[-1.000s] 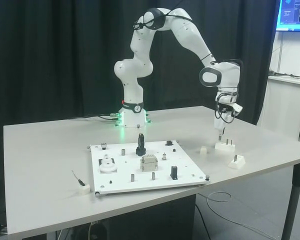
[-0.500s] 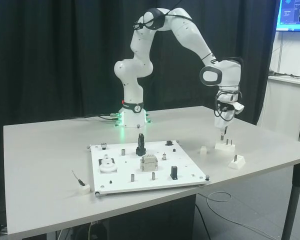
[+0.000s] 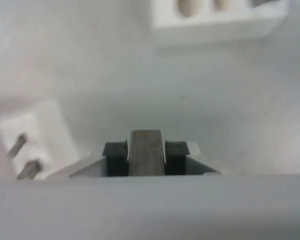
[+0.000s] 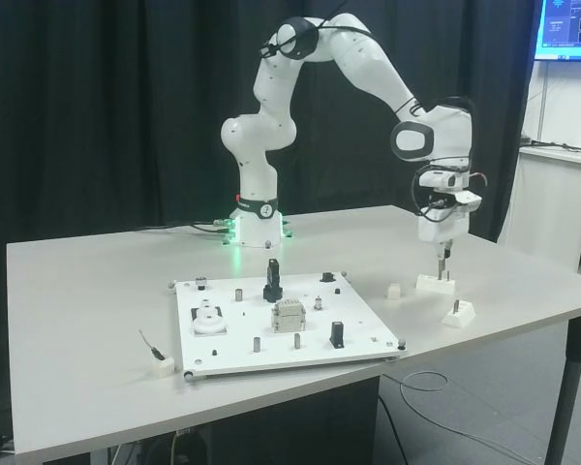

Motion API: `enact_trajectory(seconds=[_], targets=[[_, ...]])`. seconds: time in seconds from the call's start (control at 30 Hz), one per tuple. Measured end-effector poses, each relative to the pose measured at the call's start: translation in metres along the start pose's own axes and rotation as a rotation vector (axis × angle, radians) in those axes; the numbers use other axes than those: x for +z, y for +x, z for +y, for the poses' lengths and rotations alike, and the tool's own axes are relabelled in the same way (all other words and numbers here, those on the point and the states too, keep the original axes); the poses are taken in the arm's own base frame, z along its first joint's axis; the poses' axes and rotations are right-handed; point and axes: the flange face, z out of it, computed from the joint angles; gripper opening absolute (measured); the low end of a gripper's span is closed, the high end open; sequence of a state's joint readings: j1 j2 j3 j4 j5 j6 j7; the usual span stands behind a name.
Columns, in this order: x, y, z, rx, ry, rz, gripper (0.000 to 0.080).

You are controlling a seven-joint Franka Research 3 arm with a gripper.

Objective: Insert square peg 4.

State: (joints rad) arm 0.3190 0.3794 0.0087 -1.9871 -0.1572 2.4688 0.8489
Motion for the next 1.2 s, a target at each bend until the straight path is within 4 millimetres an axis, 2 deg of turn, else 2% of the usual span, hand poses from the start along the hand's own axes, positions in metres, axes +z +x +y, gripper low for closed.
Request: enact_trajectory(seconds=[0.33,0.77,1.2], targets=[[-0.008,0.055,0.015,0.087,-0.011,0.068,0.0155],[-0.021,0.127,0.047,0.191,-0.073,0.129,0.0155],[-0.024,0.176,0.075,0.475,-0.091,0.154,0.0155]])
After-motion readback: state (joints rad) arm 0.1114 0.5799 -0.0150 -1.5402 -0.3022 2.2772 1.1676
